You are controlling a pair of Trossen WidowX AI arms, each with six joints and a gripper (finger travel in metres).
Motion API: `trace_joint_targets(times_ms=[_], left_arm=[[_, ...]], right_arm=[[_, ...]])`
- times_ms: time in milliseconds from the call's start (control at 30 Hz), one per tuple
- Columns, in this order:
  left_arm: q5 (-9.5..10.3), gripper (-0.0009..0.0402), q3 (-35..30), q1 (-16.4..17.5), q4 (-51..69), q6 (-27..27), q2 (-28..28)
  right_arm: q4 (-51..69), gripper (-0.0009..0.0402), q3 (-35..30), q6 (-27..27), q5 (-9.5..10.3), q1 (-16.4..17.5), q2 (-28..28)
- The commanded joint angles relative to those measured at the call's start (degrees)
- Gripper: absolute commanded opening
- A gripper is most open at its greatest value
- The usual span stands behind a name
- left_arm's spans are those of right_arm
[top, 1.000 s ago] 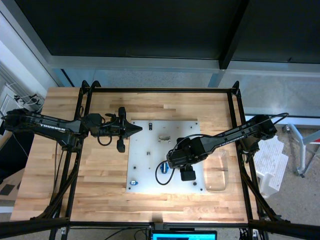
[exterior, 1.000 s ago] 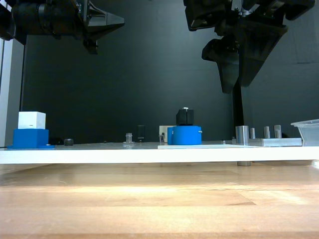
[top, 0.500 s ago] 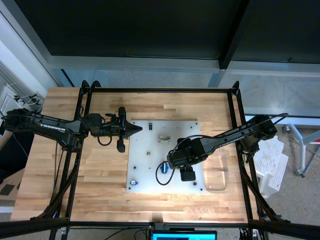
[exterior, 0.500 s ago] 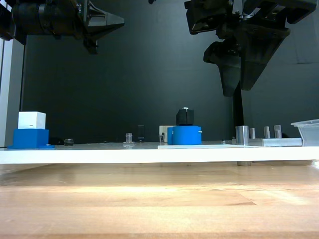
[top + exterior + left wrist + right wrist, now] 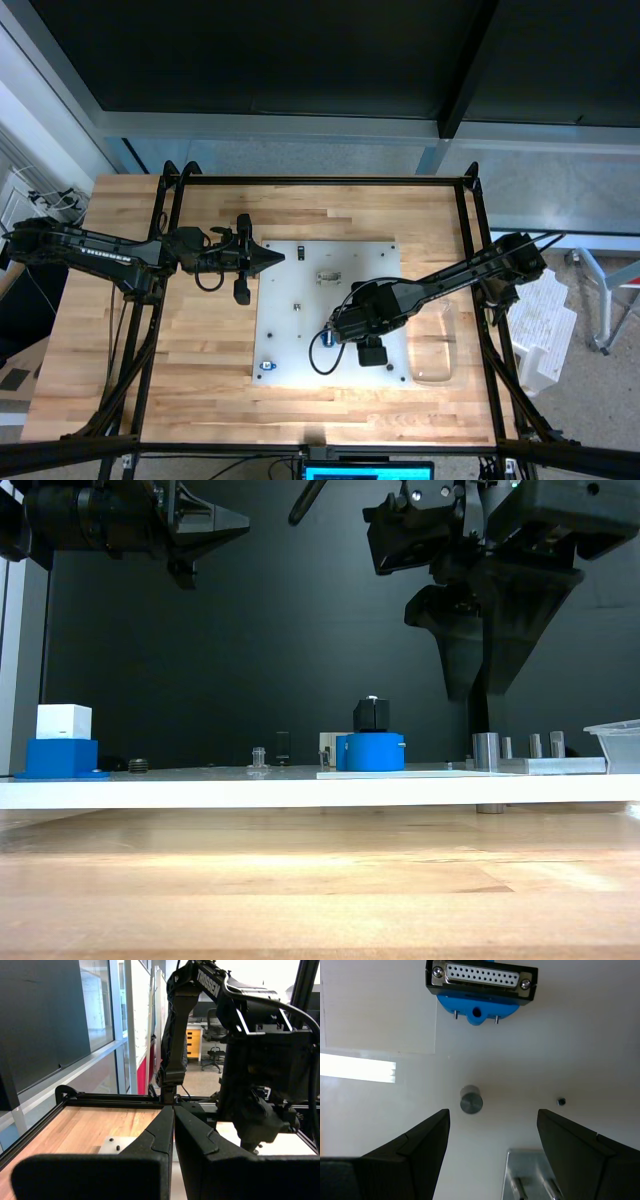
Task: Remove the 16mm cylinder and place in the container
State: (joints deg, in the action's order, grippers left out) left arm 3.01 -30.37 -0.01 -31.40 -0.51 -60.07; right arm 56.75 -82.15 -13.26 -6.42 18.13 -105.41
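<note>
The 16mm cylinder (image 5: 471,1100), a small shiny grey peg, stands under the wide-spread right gripper (image 5: 493,1116), bare board (image 5: 530,1050) all round it. The left gripper (image 5: 272,258), pinched closed, hangs far off.

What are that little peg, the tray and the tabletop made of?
The peg looks metal: silver-grey, dull sheen. The tray seems clear plastic, see-through. The tabletop is wood, striped planks. The right gripper hangs open above the peg; the left gripper is shut, over the tabletop's left half.
</note>
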Motion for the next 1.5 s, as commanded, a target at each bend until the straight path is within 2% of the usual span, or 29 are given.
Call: trace_joint_targets(times_ms=[33,333,467,1000,1200,1500], left_arm=[[0.00,0.0000,0.00,0.02,0.00,0.00,-0.02],[-0.02,0.0000,0.00,0.02,0.00,0.00,-0.02],[0.00,0.0000,0.00,0.00,0.00,0.00,-0.02],[0.00,0.0000,0.00,0.00,0.00,0.00,-0.02],[0.00,0.0000,0.00,0.02,0.00,0.00,-0.02],[0.00,0.0000,0.00,0.00,0.00,0.00,-0.02]], right_arm=[[-0.92,0.0237,0.04,-0.04,0.13,0.11,-0.46],[-1.27,0.0179,0.07,-1.42,0.83,0.31,-2.47],[-1.81,0.0148,0.13,-1.46,1.97,0.42,-3.39],[-2.45,-0.0002,0.26,-1.46,1.99,0.63,-4.02],[-2.45,0.0010,0.28,-1.51,2.01,0.70,-4.02],[-2.43,0.0002,0.28,-1.49,2.03,0.85,-4.02]])
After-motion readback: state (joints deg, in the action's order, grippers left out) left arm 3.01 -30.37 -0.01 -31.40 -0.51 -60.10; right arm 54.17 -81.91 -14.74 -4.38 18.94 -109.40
